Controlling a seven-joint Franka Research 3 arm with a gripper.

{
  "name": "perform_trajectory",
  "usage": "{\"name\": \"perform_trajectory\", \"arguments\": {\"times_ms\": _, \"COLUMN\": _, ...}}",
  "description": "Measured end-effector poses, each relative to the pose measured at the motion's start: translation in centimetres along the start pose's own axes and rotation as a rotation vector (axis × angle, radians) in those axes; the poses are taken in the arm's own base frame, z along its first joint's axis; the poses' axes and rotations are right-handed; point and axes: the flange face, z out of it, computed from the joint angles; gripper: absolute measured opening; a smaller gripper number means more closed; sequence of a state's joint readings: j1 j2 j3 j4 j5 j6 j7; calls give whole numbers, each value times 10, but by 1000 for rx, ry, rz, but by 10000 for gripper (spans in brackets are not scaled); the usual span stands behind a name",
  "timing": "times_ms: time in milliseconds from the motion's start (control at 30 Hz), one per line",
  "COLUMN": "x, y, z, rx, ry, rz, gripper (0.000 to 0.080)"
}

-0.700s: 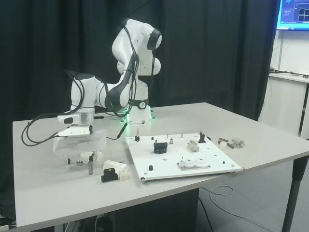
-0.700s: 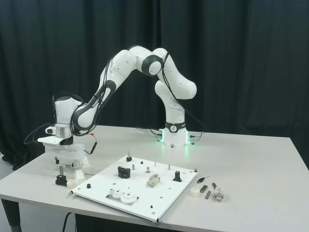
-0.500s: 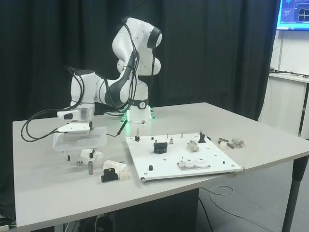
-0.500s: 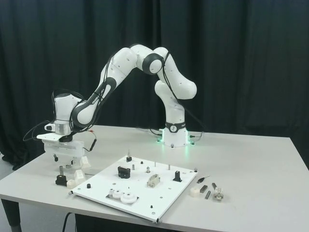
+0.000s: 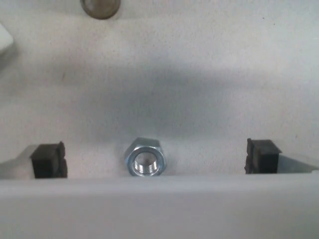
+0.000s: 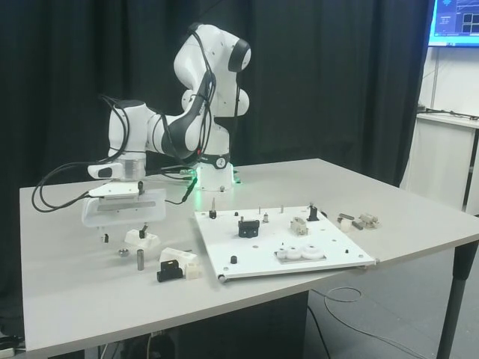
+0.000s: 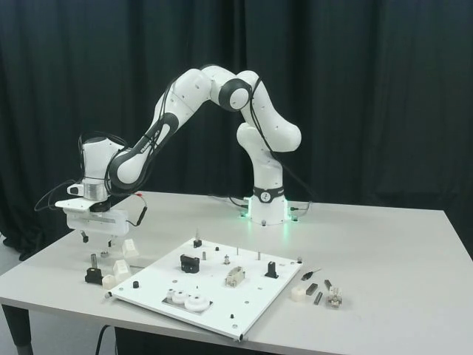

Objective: Remove Ethernet.

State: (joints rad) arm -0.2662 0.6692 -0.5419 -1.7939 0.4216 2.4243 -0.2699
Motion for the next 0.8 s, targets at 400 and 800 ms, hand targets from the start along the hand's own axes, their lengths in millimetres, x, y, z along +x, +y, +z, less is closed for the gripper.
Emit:
{"name": "perform_trajectory", "arguments": {"times_ms": 400, "x": 0, "y": -1, "z": 0, "rx": 1, "ry": -4, "rz": 17, "gripper": 800}}
{"name": "perform_trajectory", "arguments": {"times_ms": 800, "x": -1, "y": -5, "z": -1, "rx": 6, "ry": -15, "rz": 20, "gripper": 800}}
